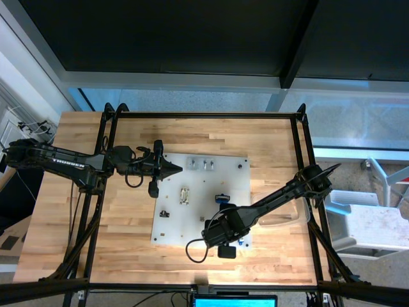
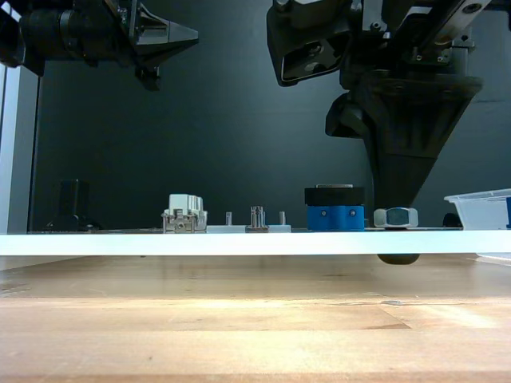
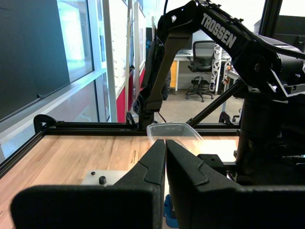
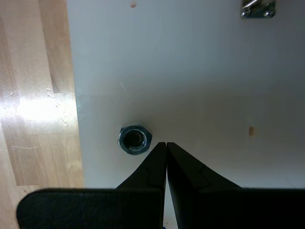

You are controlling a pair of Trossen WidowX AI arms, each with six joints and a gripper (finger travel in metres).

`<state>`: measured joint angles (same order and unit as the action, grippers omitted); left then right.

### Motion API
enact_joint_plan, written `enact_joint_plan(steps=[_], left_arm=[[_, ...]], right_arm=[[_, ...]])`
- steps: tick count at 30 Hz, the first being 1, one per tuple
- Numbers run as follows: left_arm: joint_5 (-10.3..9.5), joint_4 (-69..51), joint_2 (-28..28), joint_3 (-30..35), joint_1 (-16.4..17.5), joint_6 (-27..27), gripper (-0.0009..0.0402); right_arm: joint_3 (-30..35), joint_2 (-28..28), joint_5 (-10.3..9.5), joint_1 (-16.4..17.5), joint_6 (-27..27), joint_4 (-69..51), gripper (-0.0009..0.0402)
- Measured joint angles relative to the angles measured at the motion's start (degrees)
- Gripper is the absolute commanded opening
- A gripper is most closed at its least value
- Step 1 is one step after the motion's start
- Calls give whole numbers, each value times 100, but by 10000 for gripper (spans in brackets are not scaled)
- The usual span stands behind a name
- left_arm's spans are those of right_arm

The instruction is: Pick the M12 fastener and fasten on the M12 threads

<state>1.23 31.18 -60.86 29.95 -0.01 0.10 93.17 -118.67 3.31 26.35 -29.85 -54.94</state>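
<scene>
The M12 fastener [image 4: 135,139], a small silver hex nut with a dark bore, rests on the white board [image 4: 200,76] close to its near right edge. In the low view the nut [image 2: 396,216] sits low, with no ribs visible under it, so I cannot tell whether it is on its stud. My right gripper [image 4: 166,143] is shut with nothing in it, its tips just beside the nut. From the low view the right gripper [image 2: 397,204] points straight down over the nut. My left gripper [image 1: 181,169] is shut and empty, raised above the board's far left part.
A clear tray [image 1: 281,221] lies on the table right of the board, under the right arm. A blue-and-black fitting [image 2: 334,209] stands just left of the nut. A grey connector [image 2: 184,214] and small posts [image 2: 257,217] stand mid-board.
</scene>
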Motion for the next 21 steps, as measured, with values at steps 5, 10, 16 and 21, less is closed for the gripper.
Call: enact_joint_plan(steps=[5, 10, 16, 21], left_arm=[[0, 0, 0, 0, 0, 2, 0], [2, 0, 2, 0, 0, 0, 0], [2, 0, 0, -2, 0, 0, 0], [0, 0, 0, 0, 0, 2, 0]], right_arm=[[-2, 0, -66, 4, -2, 26, 0], [-7, 0, -1375, -4, 238, 66, 0], [-7, 2, -1655, 0, 326, -11, 0], [-7, 22, -1539, -2, 323, -7, 0]])
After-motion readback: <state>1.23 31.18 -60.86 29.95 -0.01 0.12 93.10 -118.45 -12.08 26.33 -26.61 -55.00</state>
